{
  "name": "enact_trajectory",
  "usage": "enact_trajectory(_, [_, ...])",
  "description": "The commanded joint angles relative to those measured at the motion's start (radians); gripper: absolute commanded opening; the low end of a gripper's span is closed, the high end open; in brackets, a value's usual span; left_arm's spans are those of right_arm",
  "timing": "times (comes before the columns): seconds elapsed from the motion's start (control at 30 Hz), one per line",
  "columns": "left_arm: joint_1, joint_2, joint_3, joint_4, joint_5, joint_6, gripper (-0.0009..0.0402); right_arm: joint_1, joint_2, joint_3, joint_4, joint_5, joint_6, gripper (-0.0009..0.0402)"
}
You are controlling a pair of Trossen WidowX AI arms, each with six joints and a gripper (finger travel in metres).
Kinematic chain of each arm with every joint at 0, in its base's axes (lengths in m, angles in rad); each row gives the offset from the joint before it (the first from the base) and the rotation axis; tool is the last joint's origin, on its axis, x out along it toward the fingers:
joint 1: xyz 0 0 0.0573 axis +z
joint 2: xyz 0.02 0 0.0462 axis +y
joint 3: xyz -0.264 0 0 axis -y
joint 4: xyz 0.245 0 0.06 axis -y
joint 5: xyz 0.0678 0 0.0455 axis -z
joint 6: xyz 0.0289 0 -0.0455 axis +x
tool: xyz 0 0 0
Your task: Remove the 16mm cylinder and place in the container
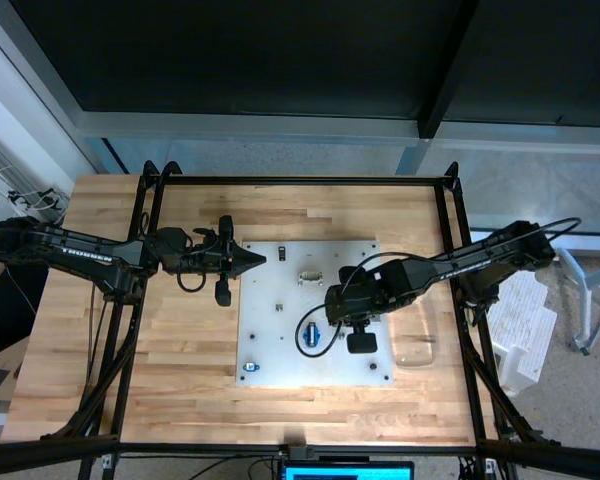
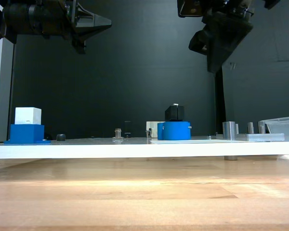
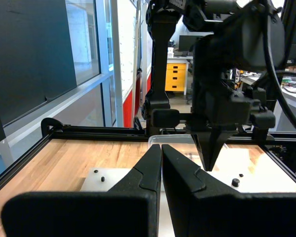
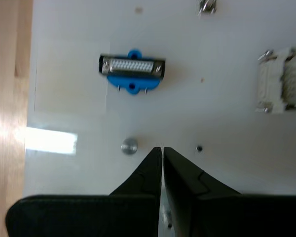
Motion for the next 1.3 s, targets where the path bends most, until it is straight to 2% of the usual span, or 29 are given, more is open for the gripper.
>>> enact_trajectory(0.03, [0.000,0.000,0.000,0.000,0.000,0.000,0.0000,0.006,0.027,0.018,-0.043,-0.004,0.011,0.0038])
enact_trajectory(0.4, [0.000,0.000,0.000,0.000,0.000,0.000,0.0000,0.023,0.068,0.016,-0.056,-0.005,0.034,0.0170])
enact_trajectory(0.6, [0.000,0.000,0.000,0.000,0.000,0.000,0.0000,0.028,0.087,0.011,-0.052,-0.005,0.034,0.0219])
enact_trajectory(0.87, [0.000,0.000,0.000,0.000,0.000,0.000,0.0000,0.045,0.137,0.011,-0.021,0.002,0.034,0.0241])
enact_trajectory(1.3, [0.000,0.000,0.000,0.000,0.000,0.000,0.0000,0.061,0.200,0.001,0.019,0.002,0.034,0.0243])
